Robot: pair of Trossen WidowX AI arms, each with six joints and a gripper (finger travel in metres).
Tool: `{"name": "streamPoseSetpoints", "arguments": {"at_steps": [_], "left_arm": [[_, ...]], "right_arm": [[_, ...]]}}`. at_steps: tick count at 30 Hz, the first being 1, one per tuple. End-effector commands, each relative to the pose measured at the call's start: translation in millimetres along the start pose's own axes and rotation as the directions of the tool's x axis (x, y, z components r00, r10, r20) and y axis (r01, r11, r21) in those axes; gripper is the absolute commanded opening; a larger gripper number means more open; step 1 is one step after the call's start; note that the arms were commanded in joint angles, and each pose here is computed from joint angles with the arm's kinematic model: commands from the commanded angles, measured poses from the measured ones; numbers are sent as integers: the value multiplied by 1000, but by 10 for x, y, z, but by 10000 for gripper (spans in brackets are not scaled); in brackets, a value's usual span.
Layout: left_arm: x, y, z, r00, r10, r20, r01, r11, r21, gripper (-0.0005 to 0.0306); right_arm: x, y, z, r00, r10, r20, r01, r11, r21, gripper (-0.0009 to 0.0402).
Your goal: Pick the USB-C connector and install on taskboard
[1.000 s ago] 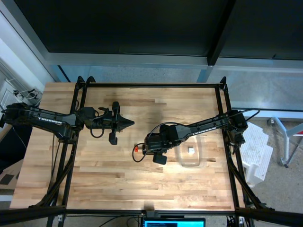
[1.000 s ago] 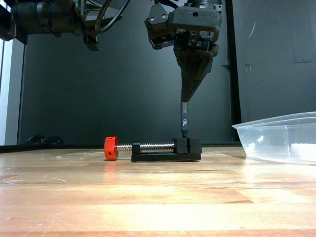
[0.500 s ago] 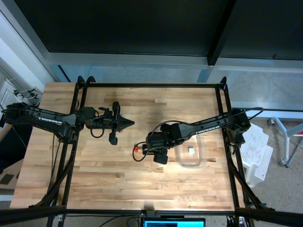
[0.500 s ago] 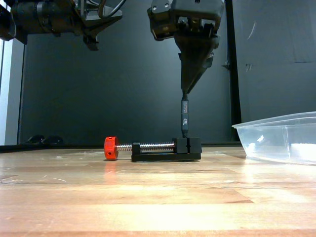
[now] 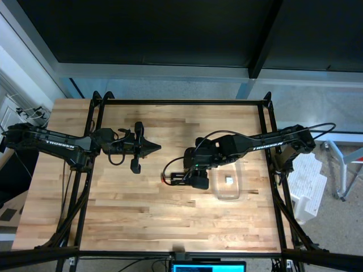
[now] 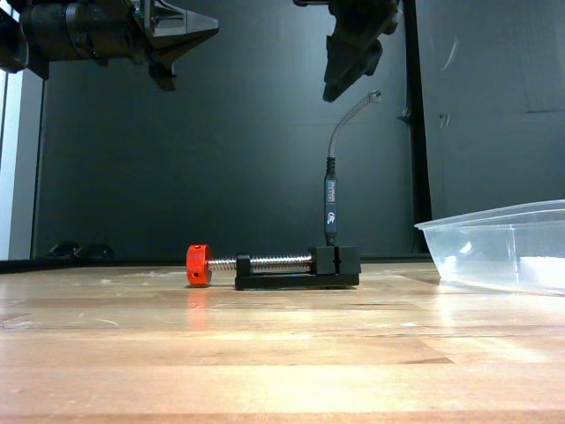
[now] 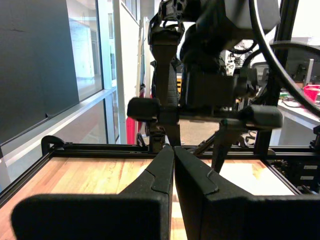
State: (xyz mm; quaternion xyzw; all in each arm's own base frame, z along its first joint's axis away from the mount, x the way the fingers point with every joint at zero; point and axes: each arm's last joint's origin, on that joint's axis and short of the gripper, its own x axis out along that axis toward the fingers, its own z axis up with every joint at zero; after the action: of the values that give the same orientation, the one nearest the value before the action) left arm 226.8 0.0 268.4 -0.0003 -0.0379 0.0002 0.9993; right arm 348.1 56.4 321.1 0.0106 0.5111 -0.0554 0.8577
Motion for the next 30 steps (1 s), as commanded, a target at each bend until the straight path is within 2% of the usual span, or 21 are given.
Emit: {"name": "streamPoseSetpoints", "arguments": {"at_steps": [1, 7, 12, 16, 19, 22, 23, 27, 30], "left_arm": [[1, 0, 1, 1000, 0, 0, 0, 1000, 0, 0], [1, 0, 1, 1000, 0, 0, 0, 1000, 0, 0], [1, 0, 1, 1000, 0, 0, 0, 1000, 0, 0], [1, 0, 1, 1000, 0, 0, 0, 1000, 0, 0], [1, 1, 1, 1000, 0, 0, 0, 1000, 0, 0], [1, 0, 1, 1000, 0, 0, 0, 1000, 0, 0], [1, 1, 1, 1000, 0, 0, 0, 1000, 0, 0], [1, 0, 1, 1000, 0, 0, 0, 1000, 0, 0], [1, 1, 1, 1000, 0, 0, 0, 1000, 0, 0]], "right_arm": [[-107, -75, 3, 999, 0, 35, 1, 1000, -20, 173], [-216, -221, -70, 986, 15, 167, -4, 998, -64, 124], [-258, -361, -237, 942, 24, 336, -9, 999, -46, 53], [-263, -454, -360, 867, 65, 495, -54, 998, -36, -5], [-237, -498, -439, 806, 56, 589, -57, 998, -18, 7], [-214, -539, -511, 749, 50, 661, -59, 998, -9, -2], [-205, -545, -536, 730, 58, 681, -66, 998, -15, 0], [-162, -577, -605, 641, 134, 756, -133, 989, -62, 0], [-129, -614, -649, 585, 123, 802, -144, 988, -47, 0]]}}
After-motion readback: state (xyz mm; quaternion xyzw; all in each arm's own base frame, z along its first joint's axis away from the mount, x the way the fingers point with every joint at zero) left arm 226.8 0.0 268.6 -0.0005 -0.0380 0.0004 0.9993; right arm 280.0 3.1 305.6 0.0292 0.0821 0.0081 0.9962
